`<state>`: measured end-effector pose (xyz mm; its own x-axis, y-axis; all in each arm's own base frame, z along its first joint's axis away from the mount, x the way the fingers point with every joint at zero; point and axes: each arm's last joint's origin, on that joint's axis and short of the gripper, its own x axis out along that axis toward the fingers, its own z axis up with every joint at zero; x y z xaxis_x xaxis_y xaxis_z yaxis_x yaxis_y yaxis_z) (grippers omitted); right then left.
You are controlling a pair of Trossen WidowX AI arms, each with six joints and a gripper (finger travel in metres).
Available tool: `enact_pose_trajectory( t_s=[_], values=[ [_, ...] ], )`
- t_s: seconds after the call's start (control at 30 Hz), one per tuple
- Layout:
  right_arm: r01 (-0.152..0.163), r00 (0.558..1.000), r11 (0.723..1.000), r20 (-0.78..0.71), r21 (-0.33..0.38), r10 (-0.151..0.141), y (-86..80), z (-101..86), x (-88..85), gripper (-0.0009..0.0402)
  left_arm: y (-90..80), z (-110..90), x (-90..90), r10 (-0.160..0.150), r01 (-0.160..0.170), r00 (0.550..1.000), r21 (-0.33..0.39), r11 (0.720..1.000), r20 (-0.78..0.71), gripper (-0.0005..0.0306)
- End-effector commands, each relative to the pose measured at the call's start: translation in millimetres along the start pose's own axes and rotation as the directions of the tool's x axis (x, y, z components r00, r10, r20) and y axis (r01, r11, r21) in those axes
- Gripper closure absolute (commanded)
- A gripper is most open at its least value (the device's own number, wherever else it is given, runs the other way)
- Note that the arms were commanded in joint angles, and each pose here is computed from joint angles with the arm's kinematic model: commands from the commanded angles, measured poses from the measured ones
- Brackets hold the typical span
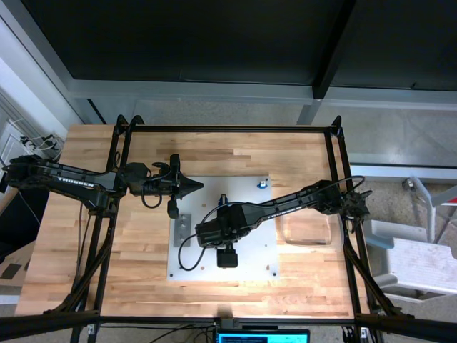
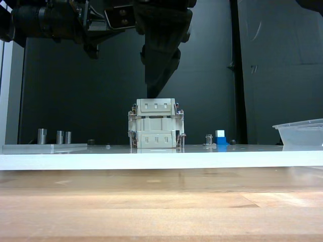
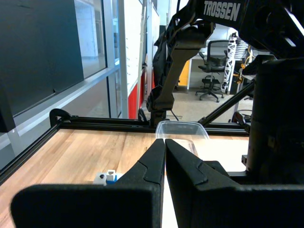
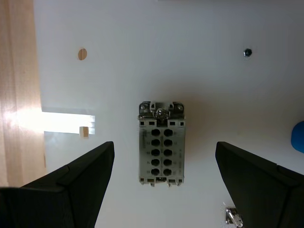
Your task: Remove the HAN10-E connector and place it in the container
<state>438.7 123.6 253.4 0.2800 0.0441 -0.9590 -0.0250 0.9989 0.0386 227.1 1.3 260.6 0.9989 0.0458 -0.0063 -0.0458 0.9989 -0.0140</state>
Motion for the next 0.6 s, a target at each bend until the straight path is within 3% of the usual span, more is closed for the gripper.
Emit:
enact_pose_trajectory(
  t_s=[0.03, 0.6],
  values=[
    [0.001, 1.0, 1.0, -0.001, -0.002, -0.001, 0.5, 0.2, 2.7, 0.0089, 0.1, 0.1, 0.0, 0.0, 0.0, 1.0, 0.0, 1.0, 0.002, 0.03],
    [0.009, 0.999, 1.0, -0.038, -0.007, -0.009, 1.6, -1.7, 21.6, 0.0089, 0.0, 0.1, 0.0, 0.0, 0.0, 1.0, 0.0, 1.0, 0.002, 0.03]
  ],
)
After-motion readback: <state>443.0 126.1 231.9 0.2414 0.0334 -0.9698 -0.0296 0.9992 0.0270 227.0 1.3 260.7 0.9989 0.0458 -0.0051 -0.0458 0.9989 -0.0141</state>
